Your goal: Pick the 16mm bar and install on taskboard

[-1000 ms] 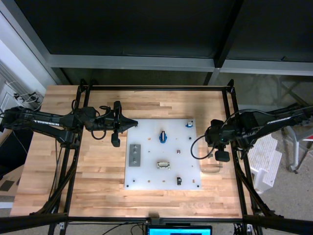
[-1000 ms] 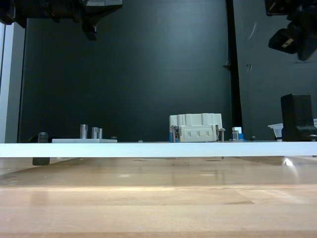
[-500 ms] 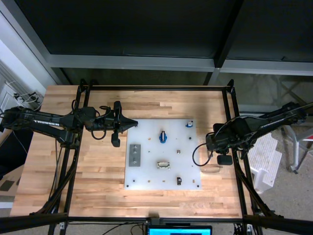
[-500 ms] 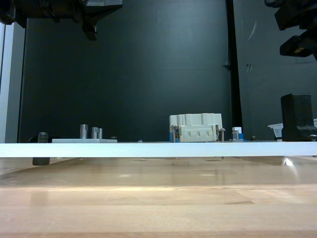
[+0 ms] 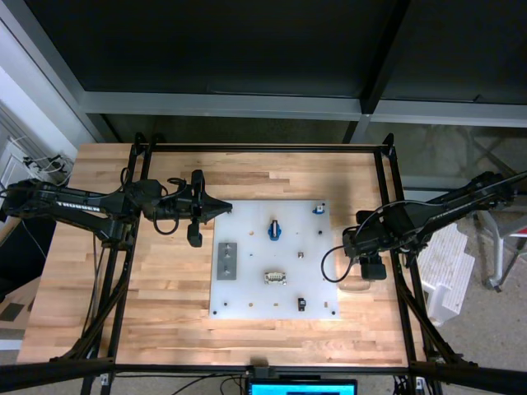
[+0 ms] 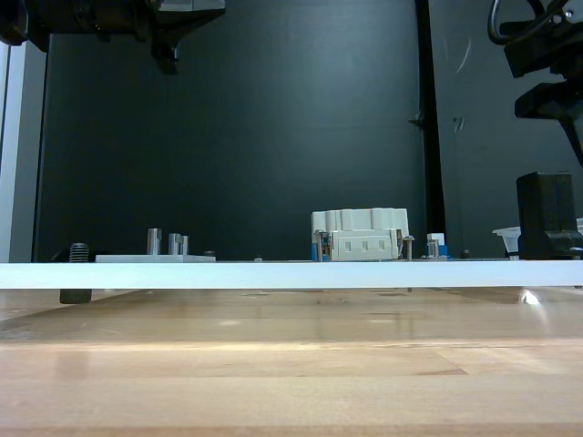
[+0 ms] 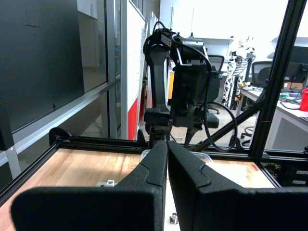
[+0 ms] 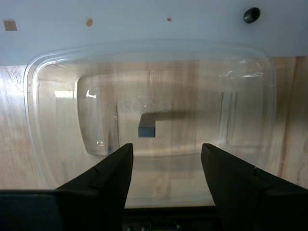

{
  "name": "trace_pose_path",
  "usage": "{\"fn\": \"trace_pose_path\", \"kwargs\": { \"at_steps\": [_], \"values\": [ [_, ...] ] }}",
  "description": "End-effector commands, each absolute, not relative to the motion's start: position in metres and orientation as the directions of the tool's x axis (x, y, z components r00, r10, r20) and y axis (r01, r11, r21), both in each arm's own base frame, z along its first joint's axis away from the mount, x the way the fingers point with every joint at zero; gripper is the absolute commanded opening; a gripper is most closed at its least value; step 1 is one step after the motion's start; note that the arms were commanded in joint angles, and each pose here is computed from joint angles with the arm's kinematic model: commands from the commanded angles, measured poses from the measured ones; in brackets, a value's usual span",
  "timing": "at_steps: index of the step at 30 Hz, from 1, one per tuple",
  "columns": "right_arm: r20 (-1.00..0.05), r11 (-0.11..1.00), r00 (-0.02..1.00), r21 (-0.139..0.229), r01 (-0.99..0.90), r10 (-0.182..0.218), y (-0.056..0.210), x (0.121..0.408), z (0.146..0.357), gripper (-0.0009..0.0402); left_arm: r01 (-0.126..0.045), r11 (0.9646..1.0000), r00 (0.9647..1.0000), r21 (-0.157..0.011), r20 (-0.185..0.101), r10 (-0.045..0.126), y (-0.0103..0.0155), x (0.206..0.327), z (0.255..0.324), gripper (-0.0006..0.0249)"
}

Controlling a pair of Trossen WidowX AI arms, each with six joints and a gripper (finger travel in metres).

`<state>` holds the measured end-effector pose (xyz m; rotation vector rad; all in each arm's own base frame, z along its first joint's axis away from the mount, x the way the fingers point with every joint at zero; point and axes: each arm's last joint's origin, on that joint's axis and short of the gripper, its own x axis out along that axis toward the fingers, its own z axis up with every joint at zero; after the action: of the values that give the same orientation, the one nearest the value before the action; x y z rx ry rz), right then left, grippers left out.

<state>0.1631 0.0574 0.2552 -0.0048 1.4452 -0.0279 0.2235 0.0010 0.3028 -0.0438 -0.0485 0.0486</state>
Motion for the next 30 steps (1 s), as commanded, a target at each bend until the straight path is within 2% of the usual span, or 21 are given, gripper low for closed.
{"fn": "trace_pose_path", "kwargs": {
  "at_steps": [1, 10, 30],
  "values": [
    [-0.992, 1.000, 0.122, -0.018, 0.004, -0.018, 0.059, 0.162, 0.248, 0.0223, -0.048, 0.9979, 0.9977, -0.045, 0.047, 0.050, 0.0010, 0.224, 0.3027, 0.0000],
    [-0.992, 1.000, 0.121, -0.021, -0.014, -0.019, 0.062, 0.161, 0.232, 0.0224, -0.048, 0.9979, 0.9976, -0.045, 0.047, 0.050, 0.0011, 0.224, 0.3027, 0.0000],
    [-0.991, 0.999, 0.136, -0.012, -0.035, -0.007, 0.065, 0.157, 0.200, 0.0185, -0.048, 0.9978, 0.9976, -0.045, 0.047, 0.050, 0.0011, 0.224, 0.3027, 0.0000]
  ]
}}
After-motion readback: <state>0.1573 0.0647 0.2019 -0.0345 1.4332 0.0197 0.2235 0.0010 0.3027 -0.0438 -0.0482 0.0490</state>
